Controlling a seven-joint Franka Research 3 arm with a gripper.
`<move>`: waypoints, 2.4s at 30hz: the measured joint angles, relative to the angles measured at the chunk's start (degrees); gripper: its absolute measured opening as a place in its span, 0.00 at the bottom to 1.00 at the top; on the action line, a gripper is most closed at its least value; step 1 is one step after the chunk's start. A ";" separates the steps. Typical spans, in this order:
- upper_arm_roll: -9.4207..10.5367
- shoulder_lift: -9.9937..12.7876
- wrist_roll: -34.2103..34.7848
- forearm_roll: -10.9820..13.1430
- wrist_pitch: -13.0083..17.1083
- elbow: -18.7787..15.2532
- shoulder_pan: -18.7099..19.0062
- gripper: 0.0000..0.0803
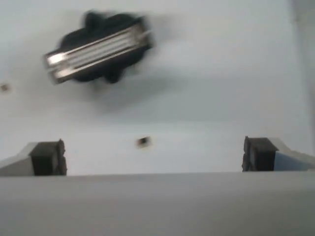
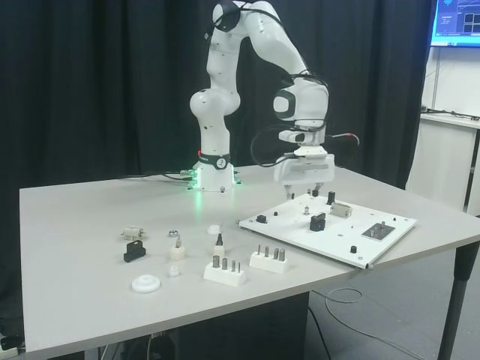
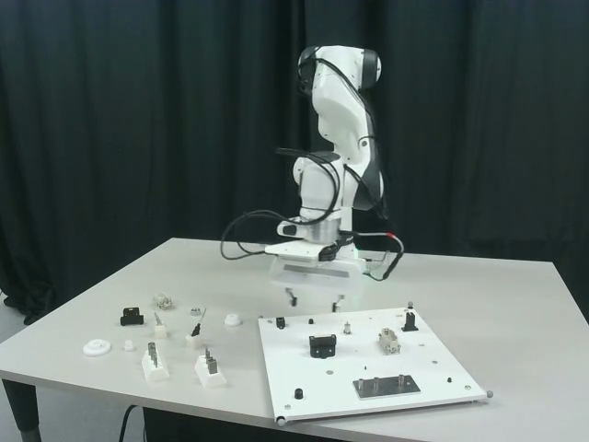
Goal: Pick D-SUB.
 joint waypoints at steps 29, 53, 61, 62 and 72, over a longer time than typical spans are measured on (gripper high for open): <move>-1.47 0.06 -20.43 -10.96 -3.10 7.34 -20.21 1.00; -1.52 6.28 -44.62 -6.01 1.65 14.13 -34.30 1.00; -1.52 10.12 -53.12 0.33 1.27 18.04 -37.18 1.00; -1.53 10.65 -54.06 1.07 1.09 18.60 -37.53 1.00; -1.53 15.06 -58.87 6.26 -2.97 24.50 -40.41 1.00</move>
